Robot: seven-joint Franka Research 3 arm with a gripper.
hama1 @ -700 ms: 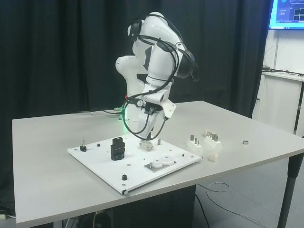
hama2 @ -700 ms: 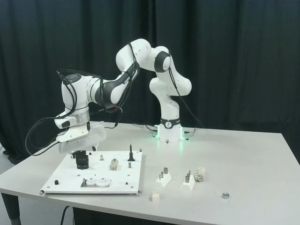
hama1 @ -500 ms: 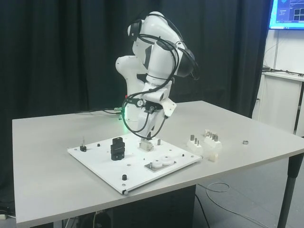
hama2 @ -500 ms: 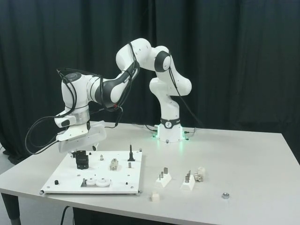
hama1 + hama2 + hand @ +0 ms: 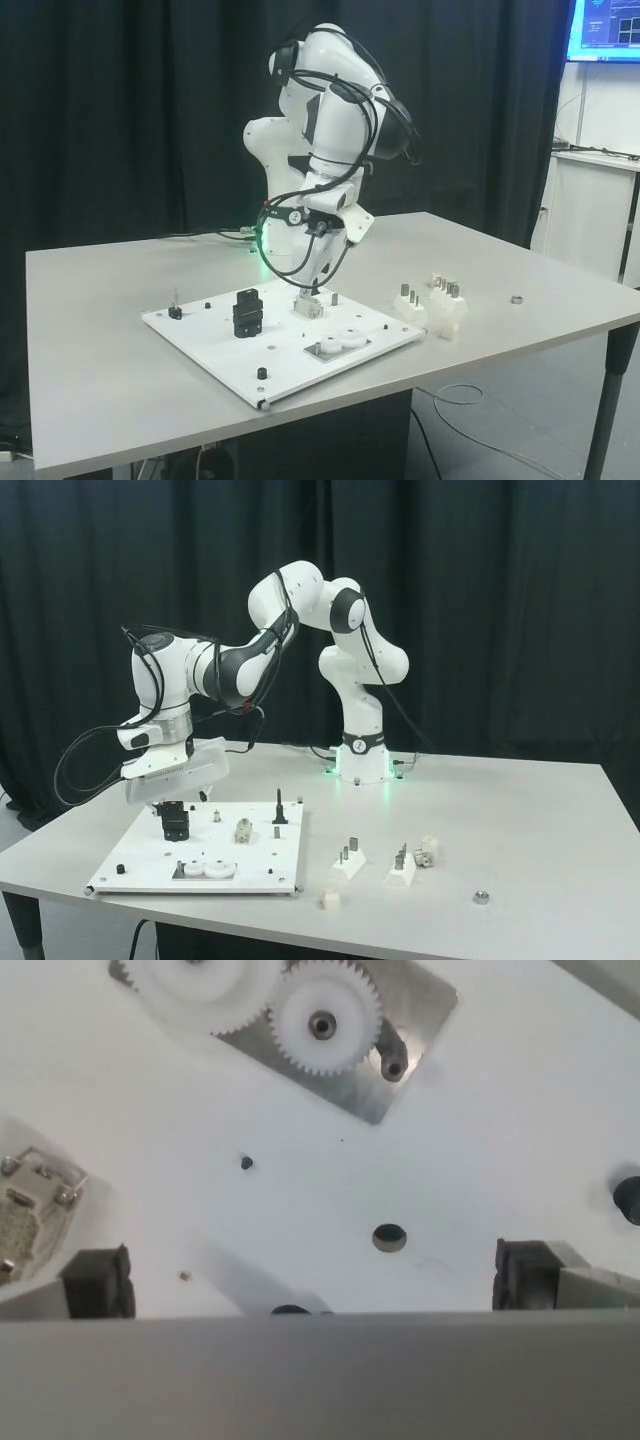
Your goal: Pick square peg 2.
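Fingers (image 5: 95, 1282) of your end effector (image 5: 310, 1278) are spread wide apart and hold nothing. It hangs over the white board (image 5: 215, 345), near the white gears (image 5: 322, 1022). Small pegs (image 5: 408, 293) stand on the grey table (image 5: 90, 300) beside the board, well apart from the end effector; you cannot tell which is the task's peg.

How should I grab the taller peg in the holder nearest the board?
Grip its exposed top, coming straight down. The peg stands upright in the white holder, base hidden inside, and a shorter peg stands close by, so a sideways approach looks cramped.
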